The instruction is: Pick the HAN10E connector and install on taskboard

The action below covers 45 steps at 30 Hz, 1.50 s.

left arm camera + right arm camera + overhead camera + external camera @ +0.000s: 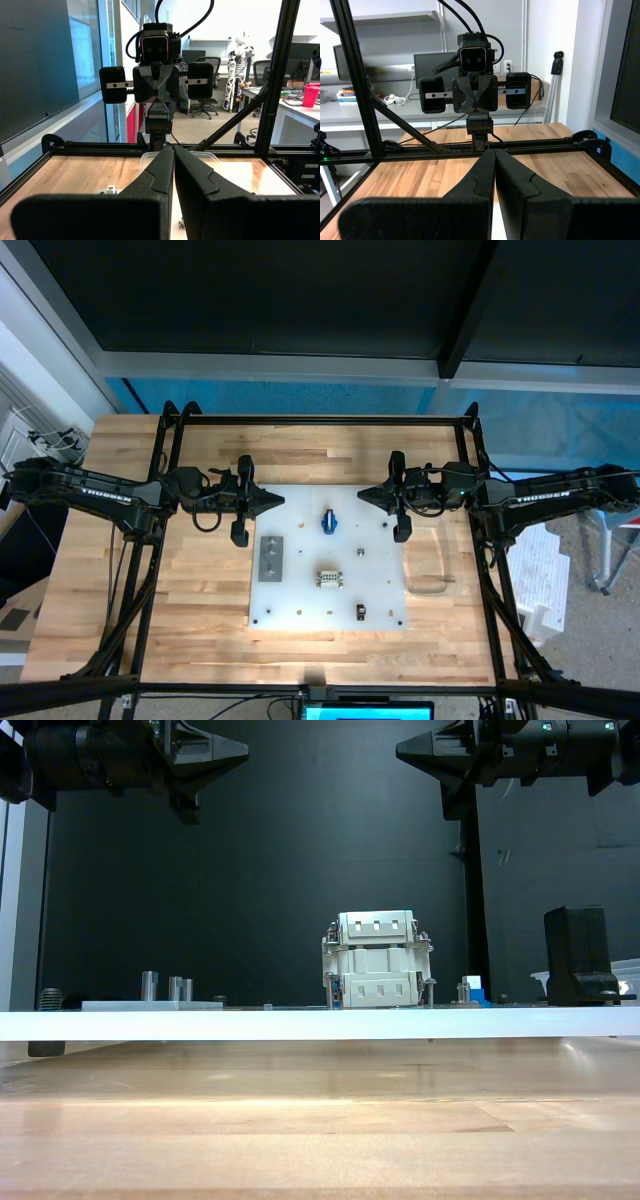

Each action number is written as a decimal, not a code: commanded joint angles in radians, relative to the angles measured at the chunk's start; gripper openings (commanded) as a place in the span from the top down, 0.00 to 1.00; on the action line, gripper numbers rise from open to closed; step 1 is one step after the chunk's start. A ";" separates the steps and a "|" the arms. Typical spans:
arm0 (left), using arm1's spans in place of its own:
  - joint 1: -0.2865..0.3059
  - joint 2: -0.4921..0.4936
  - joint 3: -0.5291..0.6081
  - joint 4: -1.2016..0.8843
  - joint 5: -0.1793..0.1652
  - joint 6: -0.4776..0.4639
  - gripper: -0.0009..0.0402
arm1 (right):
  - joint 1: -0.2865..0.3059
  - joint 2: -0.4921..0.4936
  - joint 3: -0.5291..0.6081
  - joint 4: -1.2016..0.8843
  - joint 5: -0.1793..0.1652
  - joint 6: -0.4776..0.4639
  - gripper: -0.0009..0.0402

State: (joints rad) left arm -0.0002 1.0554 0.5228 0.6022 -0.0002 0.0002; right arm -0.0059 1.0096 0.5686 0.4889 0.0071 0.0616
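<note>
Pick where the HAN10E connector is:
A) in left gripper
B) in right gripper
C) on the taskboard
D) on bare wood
C: the HAN10E connector stands on the taskboard, while the left gripper and right gripper hang shut and empty above the board's far edge.

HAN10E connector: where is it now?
High view: HAN10E connector sits on the taskboard, right of the grey block; left gripper and right gripper hover shut over its far edge.

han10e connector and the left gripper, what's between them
High view: only bare taskboard before the HAN10E connector; grey block, blue knob lie aside. Left gripper and right gripper, fingers shut, hover over its far edge.
</note>
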 commanded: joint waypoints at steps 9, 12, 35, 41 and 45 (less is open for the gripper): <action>0.000 0.000 0.000 0.000 0.000 0.000 0.98 | 0.000 0.000 0.002 -0.006 0.000 0.001 0.98; 0.000 0.000 0.000 0.000 0.000 0.000 0.98 | 0.000 0.000 0.002 -0.006 0.000 0.001 0.98; 0.000 0.000 0.000 0.000 0.000 0.000 0.98 | 0.000 0.000 0.002 -0.028 0.000 0.001 0.98; 0.000 0.000 0.000 0.000 0.000 0.000 0.98 | 0.000 0.000 0.002 -0.028 0.000 0.001 0.98; 0.000 0.000 0.000 0.000 0.000 0.000 0.98 | 0.000 0.000 0.002 -0.028 0.000 0.001 0.98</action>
State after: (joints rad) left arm -0.0002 1.0557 0.5224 0.6018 -0.0006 0.0002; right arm -0.0063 1.0096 0.5705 0.4603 0.0071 0.0620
